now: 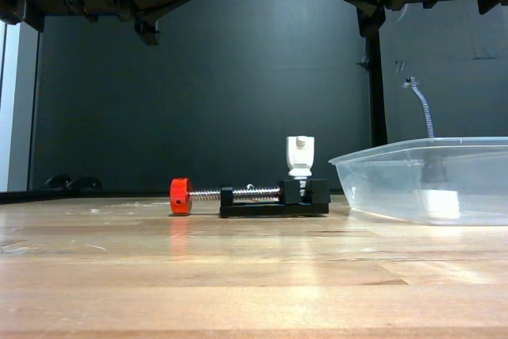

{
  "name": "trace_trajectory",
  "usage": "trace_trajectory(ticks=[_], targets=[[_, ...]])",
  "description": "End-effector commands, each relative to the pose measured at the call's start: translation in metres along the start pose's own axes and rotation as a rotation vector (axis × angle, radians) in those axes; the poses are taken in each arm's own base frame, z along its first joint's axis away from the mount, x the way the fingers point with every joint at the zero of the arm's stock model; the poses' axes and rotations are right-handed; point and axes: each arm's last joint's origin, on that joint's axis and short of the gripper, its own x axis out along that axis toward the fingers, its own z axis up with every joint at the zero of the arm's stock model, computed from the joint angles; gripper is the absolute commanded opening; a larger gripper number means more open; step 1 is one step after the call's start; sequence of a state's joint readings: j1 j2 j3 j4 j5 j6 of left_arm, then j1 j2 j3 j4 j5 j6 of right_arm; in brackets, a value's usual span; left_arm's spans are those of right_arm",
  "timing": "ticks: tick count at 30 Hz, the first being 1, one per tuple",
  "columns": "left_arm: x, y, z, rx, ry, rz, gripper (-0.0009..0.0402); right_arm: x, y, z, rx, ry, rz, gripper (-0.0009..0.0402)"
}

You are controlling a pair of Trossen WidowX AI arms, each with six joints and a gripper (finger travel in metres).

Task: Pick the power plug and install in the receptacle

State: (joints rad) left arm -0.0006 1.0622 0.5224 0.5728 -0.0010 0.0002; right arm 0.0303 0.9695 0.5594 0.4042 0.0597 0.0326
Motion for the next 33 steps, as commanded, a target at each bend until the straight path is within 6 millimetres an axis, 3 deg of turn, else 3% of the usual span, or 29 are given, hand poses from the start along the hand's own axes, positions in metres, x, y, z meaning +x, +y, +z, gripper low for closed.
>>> trace_trajectory(ticks=[1, 16, 23, 33], targets=[[0.000, 0.000, 0.000, 0.000, 0.000, 0.000, 0.0000, 0.000, 0.000, 0.000, 0.004, 0.000, 0.000, 0.0000], [0.000, 0.000, 0.000, 0.000, 0.000, 0.000, 0.0000, 0.000, 0.000, 0.002, 0.028, 0.013, 0.001, 0.0000], [0.000, 0.000, 0.000, 0.000, 0.000, 0.000, 0.0000, 0.001, 0.002, 0.017, 0.015, 0.228, -0.005, 0.0000], [0.000, 0.000, 0.000, 0.000, 0.000, 0.000, 0.0000, -0.015, 0.004, 0.031, -0.003, 0.573, -0.012, 0.0000]])
